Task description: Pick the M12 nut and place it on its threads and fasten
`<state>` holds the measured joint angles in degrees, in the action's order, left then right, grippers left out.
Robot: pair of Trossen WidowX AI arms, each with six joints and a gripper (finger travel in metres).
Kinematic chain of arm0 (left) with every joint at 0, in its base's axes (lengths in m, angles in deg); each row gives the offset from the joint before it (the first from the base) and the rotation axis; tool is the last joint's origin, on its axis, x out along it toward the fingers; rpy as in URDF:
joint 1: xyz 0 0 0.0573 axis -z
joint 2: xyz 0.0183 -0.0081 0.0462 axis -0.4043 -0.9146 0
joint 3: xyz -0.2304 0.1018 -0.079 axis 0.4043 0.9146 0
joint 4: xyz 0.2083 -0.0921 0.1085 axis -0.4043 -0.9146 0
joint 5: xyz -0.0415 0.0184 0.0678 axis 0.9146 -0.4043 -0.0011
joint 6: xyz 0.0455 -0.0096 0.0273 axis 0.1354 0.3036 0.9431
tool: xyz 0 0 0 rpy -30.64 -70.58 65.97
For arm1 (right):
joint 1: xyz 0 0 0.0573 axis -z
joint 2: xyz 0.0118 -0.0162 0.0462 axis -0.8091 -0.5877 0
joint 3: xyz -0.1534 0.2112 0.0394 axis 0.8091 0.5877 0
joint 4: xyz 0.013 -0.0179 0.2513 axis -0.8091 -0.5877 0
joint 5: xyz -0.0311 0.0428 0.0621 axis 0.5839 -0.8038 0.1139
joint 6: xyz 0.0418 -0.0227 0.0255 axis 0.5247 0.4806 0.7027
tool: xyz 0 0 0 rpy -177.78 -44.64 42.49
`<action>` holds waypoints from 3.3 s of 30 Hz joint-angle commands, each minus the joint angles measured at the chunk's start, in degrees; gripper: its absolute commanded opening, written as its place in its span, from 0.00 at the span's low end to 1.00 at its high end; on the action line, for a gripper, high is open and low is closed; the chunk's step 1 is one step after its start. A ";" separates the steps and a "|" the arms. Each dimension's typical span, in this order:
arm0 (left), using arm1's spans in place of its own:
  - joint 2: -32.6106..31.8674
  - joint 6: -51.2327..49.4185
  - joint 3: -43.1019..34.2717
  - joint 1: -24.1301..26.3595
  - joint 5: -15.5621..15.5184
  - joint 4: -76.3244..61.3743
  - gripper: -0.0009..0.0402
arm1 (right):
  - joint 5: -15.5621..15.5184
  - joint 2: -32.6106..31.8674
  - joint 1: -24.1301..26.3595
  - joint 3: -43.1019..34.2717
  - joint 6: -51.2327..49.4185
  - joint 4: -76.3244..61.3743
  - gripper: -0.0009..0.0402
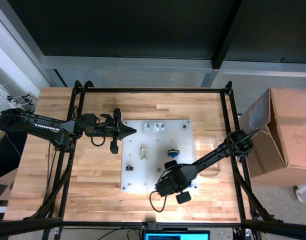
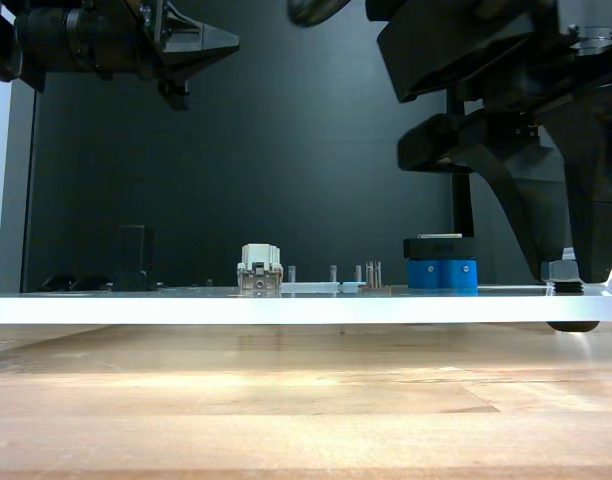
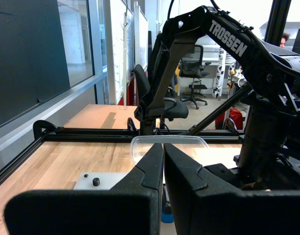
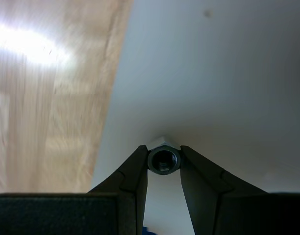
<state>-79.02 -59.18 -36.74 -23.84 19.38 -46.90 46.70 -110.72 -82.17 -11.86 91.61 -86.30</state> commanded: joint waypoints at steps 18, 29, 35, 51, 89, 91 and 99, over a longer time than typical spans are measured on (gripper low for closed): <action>0.00 0.00 0.00 0.00 0.00 0.02 0.02 | 0.13 -0.07 0.07 0.04 41.42 -0.02 0.03; 0.00 0.00 0.00 0.00 0.02 0.02 0.02 | -0.39 -0.07 0.17 0.04 61.68 -0.02 0.03; 0.00 0.00 0.00 0.00 0.00 0.02 0.02 | -0.37 -0.07 0.17 0.15 65.24 -0.02 0.03; 0.00 0.00 0.00 -0.02 0.02 0.00 0.02 | -0.28 -0.07 0.17 0.20 65.99 -0.02 0.08; 0.00 0.00 0.00 -0.02 0.02 0.02 0.02 | -6.27 5.46 0.04 -0.90 29.81 -4.79 0.37; 0.00 0.00 0.00 0.00 0.02 0.02 0.02 | -6.34 6.03 0.04 -0.31 25.35 -4.76 0.29; 0.00 0.00 0.00 0.00 0.02 0.02 0.02 | -4.50 6.38 0.72 1.46 18.43 -3.78 0.05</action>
<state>-79.02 -59.18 -36.74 -23.84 19.38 -46.88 41.30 -104.33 -81.49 -10.73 110.12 -90.44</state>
